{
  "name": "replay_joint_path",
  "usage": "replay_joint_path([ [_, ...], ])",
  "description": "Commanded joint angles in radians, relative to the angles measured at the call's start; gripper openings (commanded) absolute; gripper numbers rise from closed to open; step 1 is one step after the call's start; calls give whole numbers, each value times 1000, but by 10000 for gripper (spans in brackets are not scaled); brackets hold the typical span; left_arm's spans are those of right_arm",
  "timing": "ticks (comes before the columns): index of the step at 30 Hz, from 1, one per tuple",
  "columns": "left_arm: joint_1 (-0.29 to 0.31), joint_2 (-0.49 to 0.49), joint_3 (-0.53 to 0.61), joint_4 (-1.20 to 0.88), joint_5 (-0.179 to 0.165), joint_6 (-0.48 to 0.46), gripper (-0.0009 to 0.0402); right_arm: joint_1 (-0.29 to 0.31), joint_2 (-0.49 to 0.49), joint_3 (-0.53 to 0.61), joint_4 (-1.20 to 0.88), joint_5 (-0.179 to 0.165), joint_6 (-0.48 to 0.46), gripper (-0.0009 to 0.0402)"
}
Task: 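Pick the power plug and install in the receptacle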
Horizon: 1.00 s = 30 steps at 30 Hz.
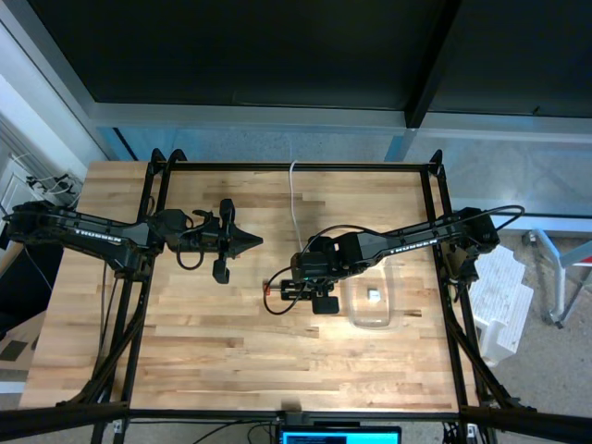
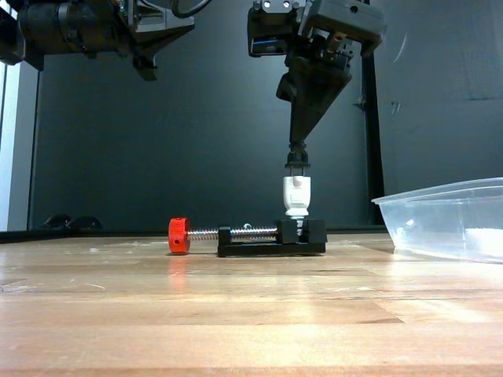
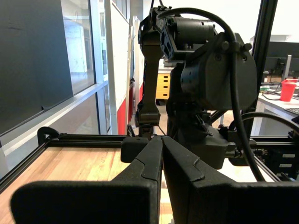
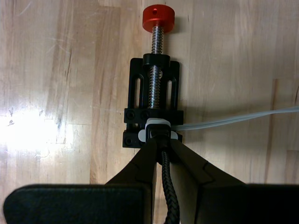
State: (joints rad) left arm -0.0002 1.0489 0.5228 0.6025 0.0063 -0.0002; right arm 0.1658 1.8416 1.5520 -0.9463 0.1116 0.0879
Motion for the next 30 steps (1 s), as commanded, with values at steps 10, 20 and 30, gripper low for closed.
replay_joint_path([
  [10,0,0,0,0,0,0,0,-1,0,-66,68,0,6,0],
  [20,0,0,0,0,0,0,0,-1,0,-124,103,-7,12,0],
  [30,0,0,0,0,0,0,0,-2,0,-164,160,-11,10,0],
])
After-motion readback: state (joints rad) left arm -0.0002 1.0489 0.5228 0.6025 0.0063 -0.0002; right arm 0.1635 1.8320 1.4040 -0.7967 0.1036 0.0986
